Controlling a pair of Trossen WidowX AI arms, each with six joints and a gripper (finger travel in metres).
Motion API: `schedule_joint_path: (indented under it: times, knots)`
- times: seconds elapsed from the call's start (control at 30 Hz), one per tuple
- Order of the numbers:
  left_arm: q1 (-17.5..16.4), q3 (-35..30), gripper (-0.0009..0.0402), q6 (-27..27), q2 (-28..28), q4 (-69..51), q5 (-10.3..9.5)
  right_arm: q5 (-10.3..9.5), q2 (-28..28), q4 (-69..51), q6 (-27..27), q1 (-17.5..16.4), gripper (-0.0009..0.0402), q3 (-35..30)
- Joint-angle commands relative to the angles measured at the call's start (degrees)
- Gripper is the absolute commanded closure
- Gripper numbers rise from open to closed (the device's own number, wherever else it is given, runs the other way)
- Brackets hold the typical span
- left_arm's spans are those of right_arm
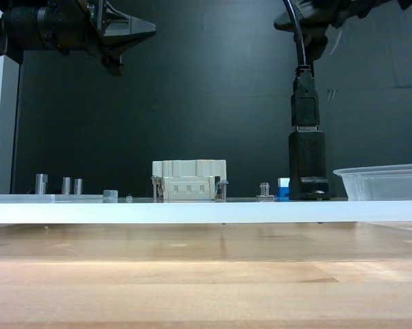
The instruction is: Remove the USB connector from the USB hub and place in the container
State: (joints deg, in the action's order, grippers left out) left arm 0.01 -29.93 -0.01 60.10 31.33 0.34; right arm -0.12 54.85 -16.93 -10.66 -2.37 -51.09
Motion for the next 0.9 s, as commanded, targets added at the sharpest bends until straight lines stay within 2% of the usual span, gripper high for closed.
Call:
schedule_joint_path:
  times: [0.03,0.13,0.33,0.5,0.6,0.83,0.9]
  knots:
    - [0.0,0.0,0.0392,0.0,0.0,0.0,0.02,0.11,1.8,-7.0,0.1,-0.9,0.0393,-3.7]
    - [0.0,0.0,0.0392,0.0,0.0,0.0,0.04,0.33,3.8,-11.3,-0.3,-2.3,0.0393,-6.6]
    - [0.0,0.0,0.0392,0.0,0.0,0.0,0.04,5.33,8.0,-18.1,-1.9,-7.3,0.0393,-10.7]
    - [0.0,0.0,0.0392,0.0,0.0,0.0,0.04,7.43,11.7,-22.0,-4.2,-11.6,0.0393,-13.6]
    - [0.0,0.0,0.0392,0.0,0.0,0.0,0.02,9.66,13.8,-24.0,-5.5,-14.9,0.0393,-15.3]
    - [0.0,0.0,0.0392,0.0,0.0,0.0,0.02,11.74,18.9,-29.2,-9.1,-21.1,0.0393,-20.2]
    - [0.0,0.0,0.0392,0.0,0.0,0.0,0.04,13.18,20.7,-31.1,-10.6,-22.6,0.0393,-21.7]
